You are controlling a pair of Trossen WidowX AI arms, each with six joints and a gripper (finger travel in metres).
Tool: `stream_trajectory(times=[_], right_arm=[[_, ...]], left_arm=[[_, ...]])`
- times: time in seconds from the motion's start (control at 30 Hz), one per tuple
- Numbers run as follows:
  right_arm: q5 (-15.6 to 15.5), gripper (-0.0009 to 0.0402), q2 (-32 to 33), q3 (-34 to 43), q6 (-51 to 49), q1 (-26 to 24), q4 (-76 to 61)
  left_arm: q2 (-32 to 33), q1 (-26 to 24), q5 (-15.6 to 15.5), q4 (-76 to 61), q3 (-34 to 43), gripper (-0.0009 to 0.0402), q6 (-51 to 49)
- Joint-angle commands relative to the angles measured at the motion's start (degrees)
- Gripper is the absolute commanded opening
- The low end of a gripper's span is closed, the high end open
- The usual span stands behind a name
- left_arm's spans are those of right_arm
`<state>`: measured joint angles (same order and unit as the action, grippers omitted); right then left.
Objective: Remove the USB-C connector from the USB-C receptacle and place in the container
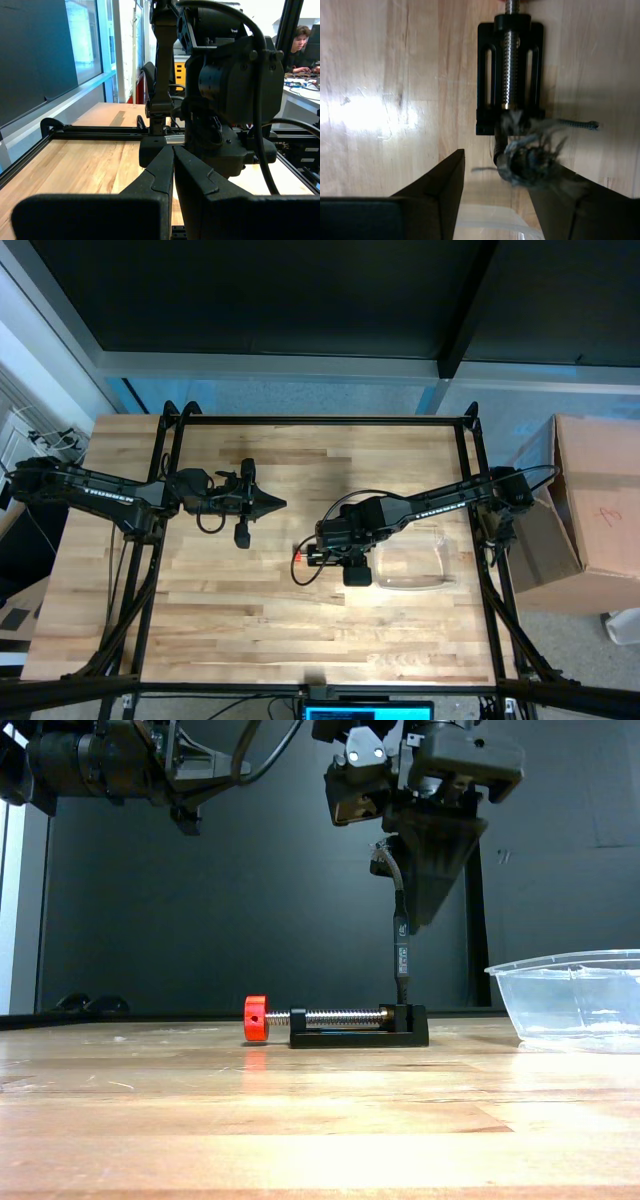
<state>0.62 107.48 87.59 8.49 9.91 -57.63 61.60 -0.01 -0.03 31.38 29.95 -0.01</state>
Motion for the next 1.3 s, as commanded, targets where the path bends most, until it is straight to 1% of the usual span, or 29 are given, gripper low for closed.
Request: stream_trajectory(times=[0.03, 0.23, 0.53, 0.63, 0.87, 1.3], right_arm=[[0.0, 0.0124, -0.1, -0.6, 0.0, 0.0, 0.2], [0.0, 0.0080, -0.1, -0.6, 0.0, 0.1, 1.1], [0.1, 0.0028, -0.1, -0.6, 0.0, 0.1, 1.8], [1.0, -0.0001, -0.1, -0.6, 0.0, 0.1, 1.7], [1.6, 0.0000, -0.1, -0.6, 0.0, 0.1, 1.3], [1.6, 0.0000, -0.1, -0.6, 0.0, 0.3, 1.1]], left_arm=[[0.0, 0.0, 0.0, 0.0, 0.0, 0.0000, 0.0], [0.0, 0.0, 0.0, 0.0, 0.0, 0.0000, 0.0], [0.0, 0.0, 0.0, 0.0, 0.0, 0.0000, 0.0], [0.0, 0.0, 0.0, 0.0, 0.0, 0.0000, 0.0], [0.0, 0.0, 0.0, 0.0, 0.0, 0.0000, 0.0], [0.0, 0.0, 0.0, 0.0, 0.0, 0.0000, 0.0]])
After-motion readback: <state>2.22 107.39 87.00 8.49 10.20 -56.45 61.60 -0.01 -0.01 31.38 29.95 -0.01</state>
